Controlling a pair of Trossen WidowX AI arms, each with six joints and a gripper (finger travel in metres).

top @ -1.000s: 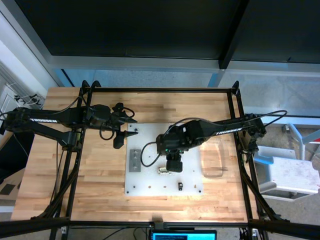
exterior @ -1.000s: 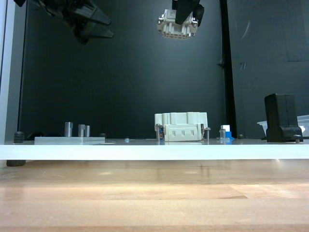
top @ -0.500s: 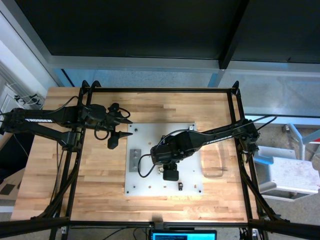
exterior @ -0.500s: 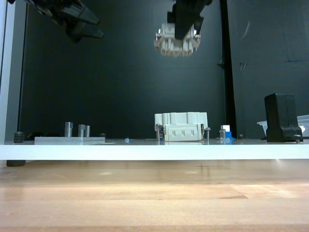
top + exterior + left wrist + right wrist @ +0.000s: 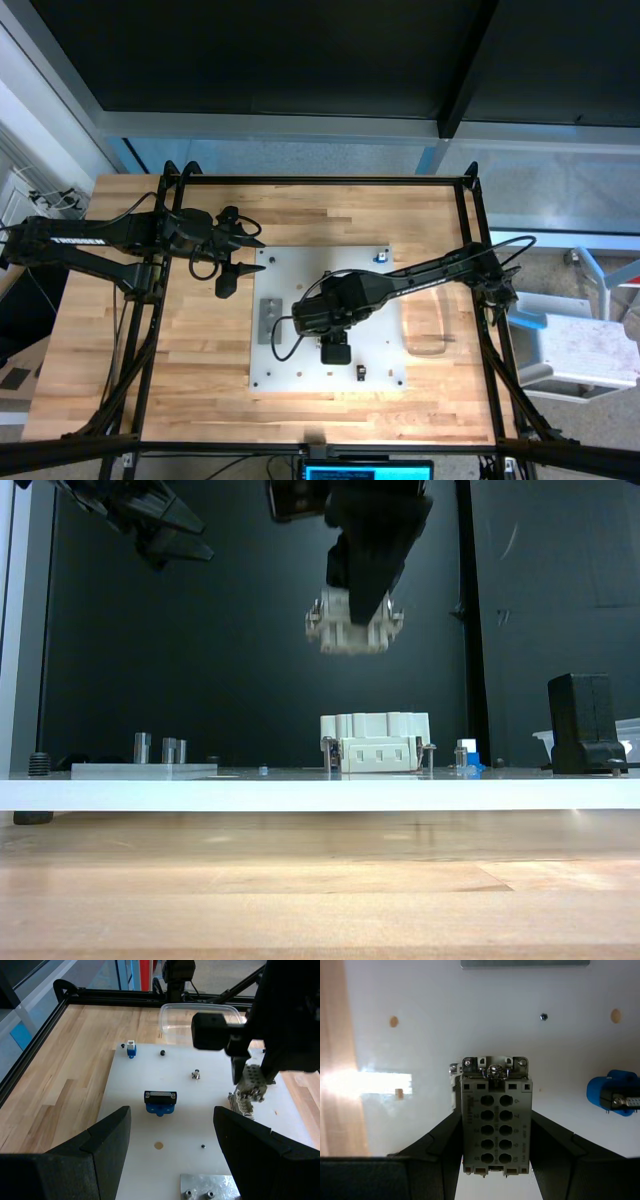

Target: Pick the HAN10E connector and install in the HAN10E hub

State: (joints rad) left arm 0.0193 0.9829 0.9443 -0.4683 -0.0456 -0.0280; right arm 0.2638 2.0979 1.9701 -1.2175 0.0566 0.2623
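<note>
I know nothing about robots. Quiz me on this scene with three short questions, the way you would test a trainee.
1. True or false: the HAN10E connector already sits in the HAN10E hub.
2. Which gripper holds the connector? A) the left gripper B) the right gripper C) neither
3. Fill in: the left gripper, raised near the white plate's far left corner, has its fingers ____.

Key: 1 false, it hangs in the air above the hub, apart from it. 2 B. 3 open.
</note>
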